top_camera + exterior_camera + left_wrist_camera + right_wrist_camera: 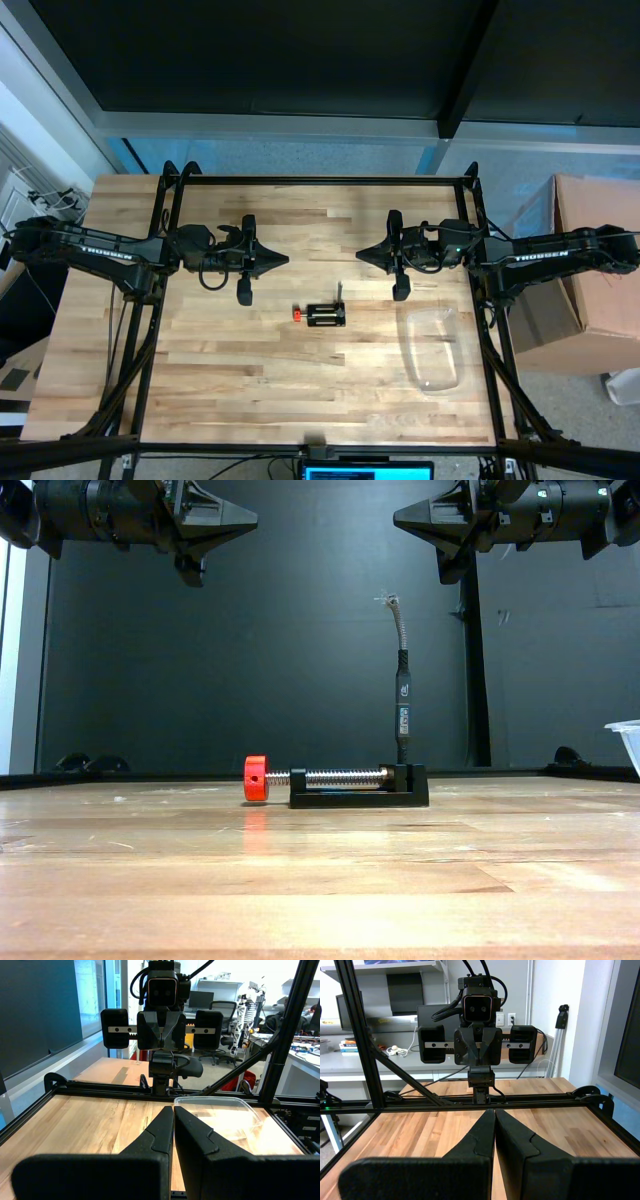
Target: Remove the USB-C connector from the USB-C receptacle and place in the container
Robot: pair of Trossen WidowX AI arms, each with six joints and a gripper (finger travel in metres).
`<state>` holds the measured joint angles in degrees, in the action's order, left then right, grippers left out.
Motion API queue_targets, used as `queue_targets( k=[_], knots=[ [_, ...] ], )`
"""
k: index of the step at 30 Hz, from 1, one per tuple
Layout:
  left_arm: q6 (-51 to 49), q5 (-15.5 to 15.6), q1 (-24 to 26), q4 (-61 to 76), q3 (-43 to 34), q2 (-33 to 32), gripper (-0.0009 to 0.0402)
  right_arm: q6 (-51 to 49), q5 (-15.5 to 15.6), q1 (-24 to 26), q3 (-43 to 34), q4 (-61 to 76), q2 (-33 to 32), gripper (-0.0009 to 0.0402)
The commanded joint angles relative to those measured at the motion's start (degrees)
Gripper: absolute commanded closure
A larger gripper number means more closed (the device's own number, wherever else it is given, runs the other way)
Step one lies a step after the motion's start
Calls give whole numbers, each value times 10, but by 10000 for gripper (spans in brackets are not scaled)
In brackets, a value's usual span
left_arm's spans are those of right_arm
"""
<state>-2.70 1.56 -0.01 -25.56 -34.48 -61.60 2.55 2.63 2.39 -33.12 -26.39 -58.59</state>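
The USB-C connector (403, 710) stands upright in its receptacle on the black clamp fixture (360, 788), its short braided cable pointing up; from above the connector (340, 293) shows at the fixture (326, 316) mid-table. My left gripper (283, 261) hovers high over the table left of the fixture, fingers shut, holding nothing. My right gripper (362, 253) hovers high to the fixture's right, also shut and empty. The two face each other; the left gripper (173, 1116) and the right gripper (494, 1116) show closed fingertips. The clear container (432, 348) lies at the right.
A red knob (256, 778) caps the fixture's screw on its left. A black frame (320, 181) borders the table. A cardboard box (590, 270) stands off the right edge. The container's rim (626, 732) shows at the low view's right.
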Motion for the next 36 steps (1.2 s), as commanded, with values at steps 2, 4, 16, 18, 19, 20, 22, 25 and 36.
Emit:
queue_targets(
  k=[2,4,16,18,19,20,22,25,36],
  knots=[
    [0,0,0,0,0,0,393,0,0,0,0,0,0,393],
    [0,0,0,0,0,0,393,0,0,0,0,0,0,393],
    [0,0,0,0,0,0,393,8,2,-8,-26,76,0,393],
    [0,0,0,0,0,0,393,-2,-2,-17,-59,174,-2,393],
    [0,0,0,0,0,0,393,-4,-2,-21,-75,218,-6,393],
    [0,0,0,0,0,0,393,-3,-3,-27,-91,259,-8,393],
    [0,0,0,0,0,0,393,-2,-7,-40,-126,340,-17,393],
    [0,0,0,0,0,0,393,0,-38,-68,-181,465,-40,393],
    [0,0,0,0,0,0,393,39,-77,-122,-381,765,-194,385]
  ],
)
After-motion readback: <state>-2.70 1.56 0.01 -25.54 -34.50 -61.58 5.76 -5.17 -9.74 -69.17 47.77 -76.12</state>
